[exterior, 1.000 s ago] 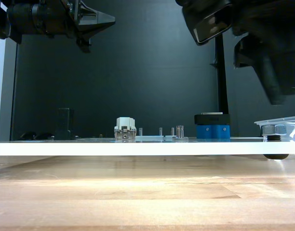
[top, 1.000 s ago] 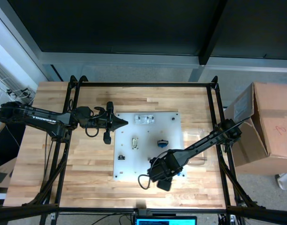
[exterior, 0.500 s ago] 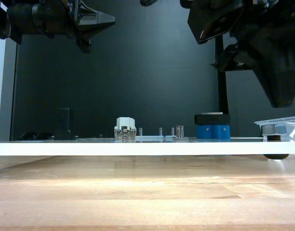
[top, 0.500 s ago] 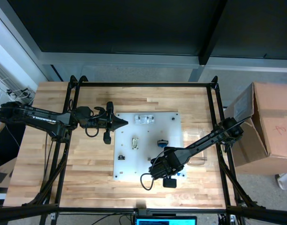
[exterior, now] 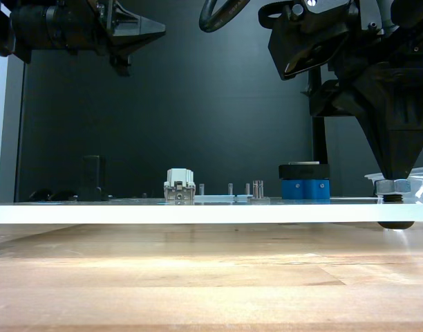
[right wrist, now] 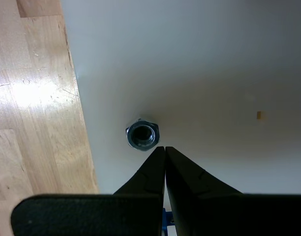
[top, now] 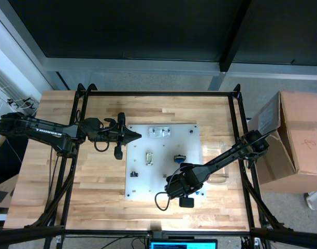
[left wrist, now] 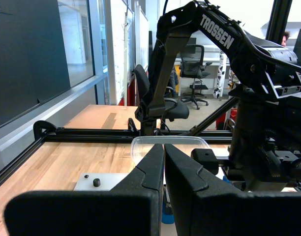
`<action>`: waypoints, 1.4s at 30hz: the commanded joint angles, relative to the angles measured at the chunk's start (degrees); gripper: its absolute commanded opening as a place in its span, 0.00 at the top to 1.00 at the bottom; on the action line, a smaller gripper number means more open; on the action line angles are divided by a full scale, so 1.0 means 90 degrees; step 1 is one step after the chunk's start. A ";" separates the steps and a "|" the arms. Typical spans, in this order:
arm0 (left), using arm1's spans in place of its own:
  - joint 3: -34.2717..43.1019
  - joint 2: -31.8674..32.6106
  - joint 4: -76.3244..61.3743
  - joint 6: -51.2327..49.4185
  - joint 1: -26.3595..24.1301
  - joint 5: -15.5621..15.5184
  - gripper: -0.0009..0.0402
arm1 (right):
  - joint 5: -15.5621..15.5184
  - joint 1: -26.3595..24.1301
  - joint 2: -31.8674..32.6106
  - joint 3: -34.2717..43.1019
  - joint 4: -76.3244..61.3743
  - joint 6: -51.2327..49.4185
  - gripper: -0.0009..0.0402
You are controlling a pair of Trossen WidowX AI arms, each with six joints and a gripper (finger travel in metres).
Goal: Pick the M12 nut and place it on its threads and fasten
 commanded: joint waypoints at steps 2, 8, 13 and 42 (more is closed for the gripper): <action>0.0000 0.0000 0.0002 0.0000 0.0002 0.0002 0.98 | 0.0029 0.0005 0.0005 -0.0041 0.0034 0.0012 0.98; 0.0000 0.0000 0.0002 0.0000 0.0000 0.0002 0.98 | 0.0068 0.0005 0.0005 -0.0095 0.0131 0.0092 0.98; 0.0000 0.0000 0.0002 0.0000 0.0000 0.0002 0.98 | -0.0984 0.0005 0.0002 -0.0168 0.0289 -0.0015 0.98; 0.0000 0.0000 0.0002 0.0000 0.0002 0.0000 0.98 | -0.0668 0.0027 -0.0185 -0.0423 0.0459 -0.0058 0.98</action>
